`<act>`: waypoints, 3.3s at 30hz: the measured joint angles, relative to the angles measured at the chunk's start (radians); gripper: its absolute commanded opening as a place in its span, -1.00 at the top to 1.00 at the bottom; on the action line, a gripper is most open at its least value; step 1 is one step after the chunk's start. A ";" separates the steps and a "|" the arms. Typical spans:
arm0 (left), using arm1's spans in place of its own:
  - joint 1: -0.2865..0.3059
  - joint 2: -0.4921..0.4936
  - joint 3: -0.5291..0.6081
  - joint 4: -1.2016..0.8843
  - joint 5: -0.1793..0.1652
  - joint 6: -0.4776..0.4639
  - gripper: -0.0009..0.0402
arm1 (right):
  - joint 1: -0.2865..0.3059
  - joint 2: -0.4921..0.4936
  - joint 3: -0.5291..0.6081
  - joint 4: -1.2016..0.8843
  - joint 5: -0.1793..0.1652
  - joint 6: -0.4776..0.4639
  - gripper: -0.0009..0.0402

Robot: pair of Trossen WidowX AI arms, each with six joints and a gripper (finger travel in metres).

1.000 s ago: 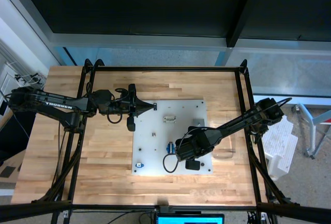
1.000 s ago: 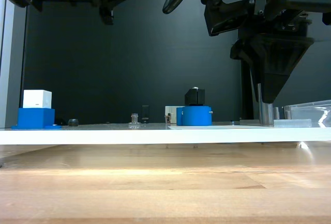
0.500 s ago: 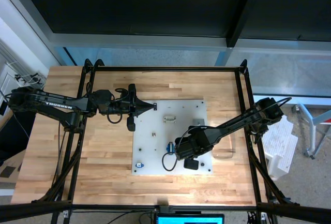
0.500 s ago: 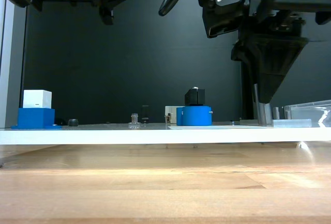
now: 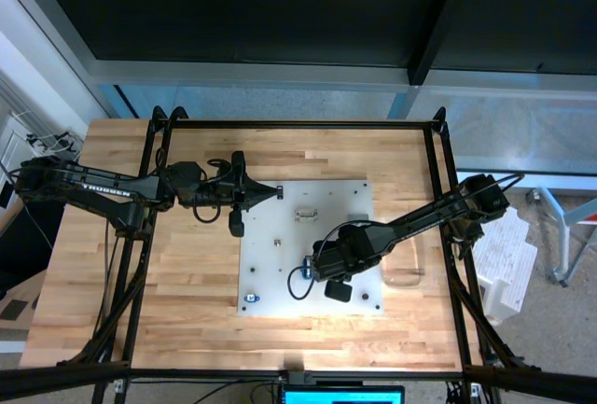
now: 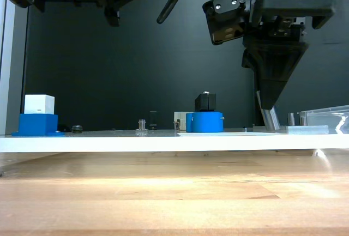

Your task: Pick the 16mm cylinder and install on the taskboard

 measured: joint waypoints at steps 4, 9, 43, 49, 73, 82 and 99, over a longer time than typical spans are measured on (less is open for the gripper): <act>0.000 0.000 0.000 0.000 0.000 0.000 0.96 | -0.011 0.000 0.000 0.006 -0.001 0.006 0.91; 0.000 0.000 0.000 0.000 0.000 0.000 0.96 | -0.024 0.002 0.000 0.017 -0.001 0.006 0.91; 0.000 0.000 0.000 0.000 0.000 0.000 0.96 | -0.037 0.002 0.000 0.019 0.011 0.003 0.91; 0.000 0.000 0.000 0.000 0.000 0.000 0.96 | -0.036 0.001 0.000 0.019 0.011 0.003 0.91; 0.000 0.000 0.000 0.000 0.000 0.000 0.96 | -0.002 -0.049 -0.002 0.024 0.015 -0.001 0.91; 0.000 0.000 0.000 0.000 0.000 0.000 0.96 | 0.001 -0.050 -0.001 0.026 0.014 -0.001 0.91; 0.000 0.000 0.000 0.000 0.000 0.000 0.96 | 0.006 -0.058 0.000 0.029 0.048 -0.009 0.91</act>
